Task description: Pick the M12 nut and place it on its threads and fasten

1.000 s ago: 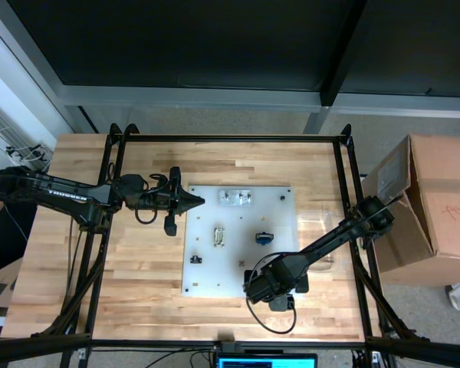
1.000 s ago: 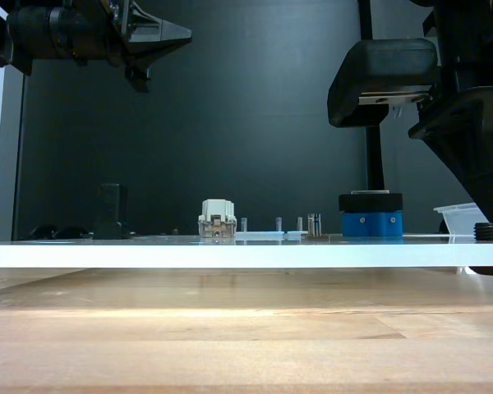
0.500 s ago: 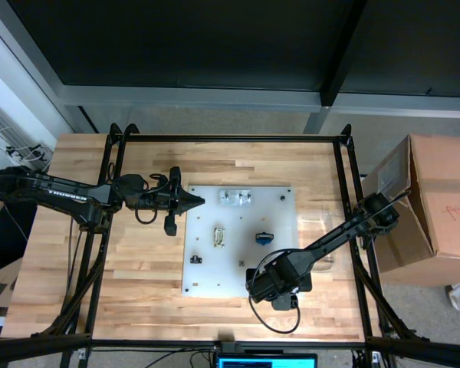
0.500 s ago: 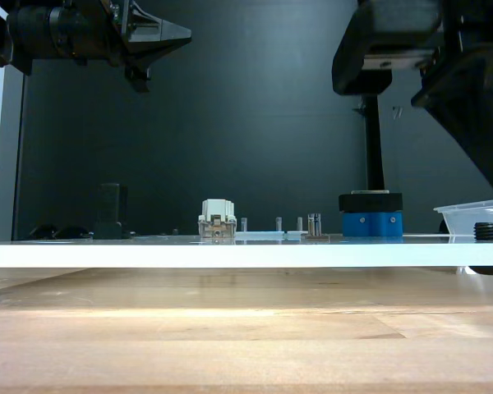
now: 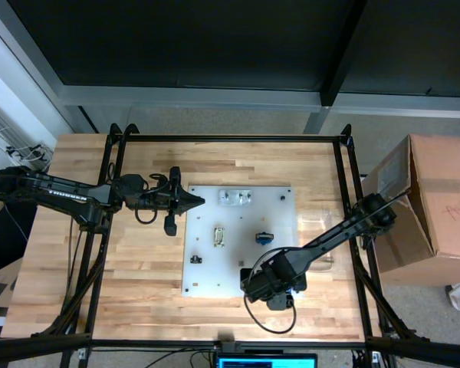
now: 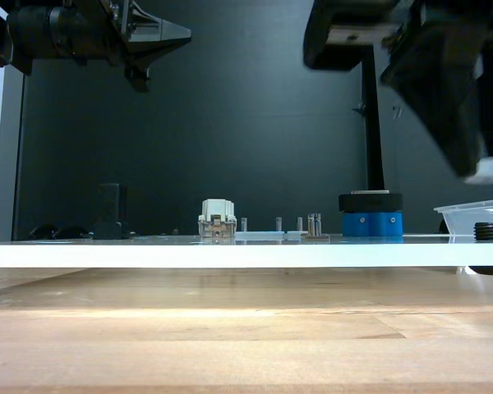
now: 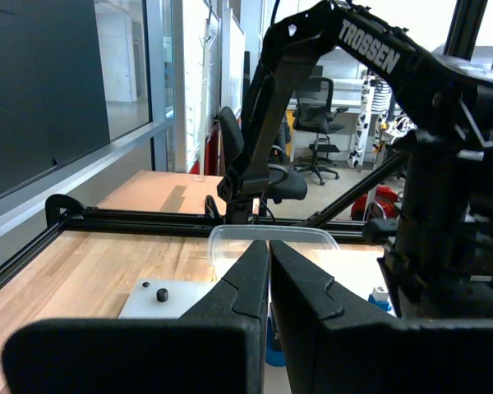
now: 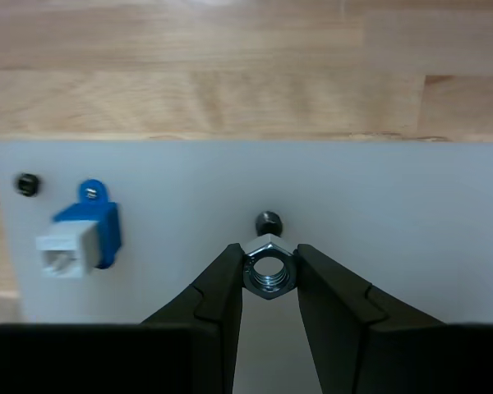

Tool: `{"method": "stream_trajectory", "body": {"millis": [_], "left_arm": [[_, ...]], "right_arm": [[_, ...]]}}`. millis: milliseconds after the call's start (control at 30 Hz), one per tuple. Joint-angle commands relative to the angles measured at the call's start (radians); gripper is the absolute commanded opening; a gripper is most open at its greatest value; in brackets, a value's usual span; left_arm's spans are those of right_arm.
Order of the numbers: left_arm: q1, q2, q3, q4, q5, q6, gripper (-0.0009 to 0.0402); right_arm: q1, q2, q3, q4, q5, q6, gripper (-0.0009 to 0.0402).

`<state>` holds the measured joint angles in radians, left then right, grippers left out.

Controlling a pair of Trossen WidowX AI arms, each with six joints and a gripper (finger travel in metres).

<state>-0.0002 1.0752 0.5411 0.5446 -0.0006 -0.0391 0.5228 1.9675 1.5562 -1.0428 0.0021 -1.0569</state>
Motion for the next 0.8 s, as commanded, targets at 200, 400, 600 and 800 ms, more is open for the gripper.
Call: {"method": "stream_trajectory", "body": {"millis": [200,400,600,800], "left_arm": [[0.000,0.000,0.000,0.000,0.000,0.000,0.0000],[0.000,0.000,0.000,0.000,0.000,0.000,0.0000],[0.000,0.000,0.000,0.000,0.000,0.000,0.0000],[0.000,0.000,0.000,0.000,0.000,0.000,0.0000]], "right_arm": [[-0.006,0.027,0.021,0.004,0.006,-0.006,0.0027],[-0.006,0.040,0.021,0.006,-0.004,-0.003,0.0027],[-0.006,0.056,0.021,0.014,-0.005,0.001,0.0027],[-0.006,0.060,0.015,0.016,-0.005,0.001,0.0027]]}}
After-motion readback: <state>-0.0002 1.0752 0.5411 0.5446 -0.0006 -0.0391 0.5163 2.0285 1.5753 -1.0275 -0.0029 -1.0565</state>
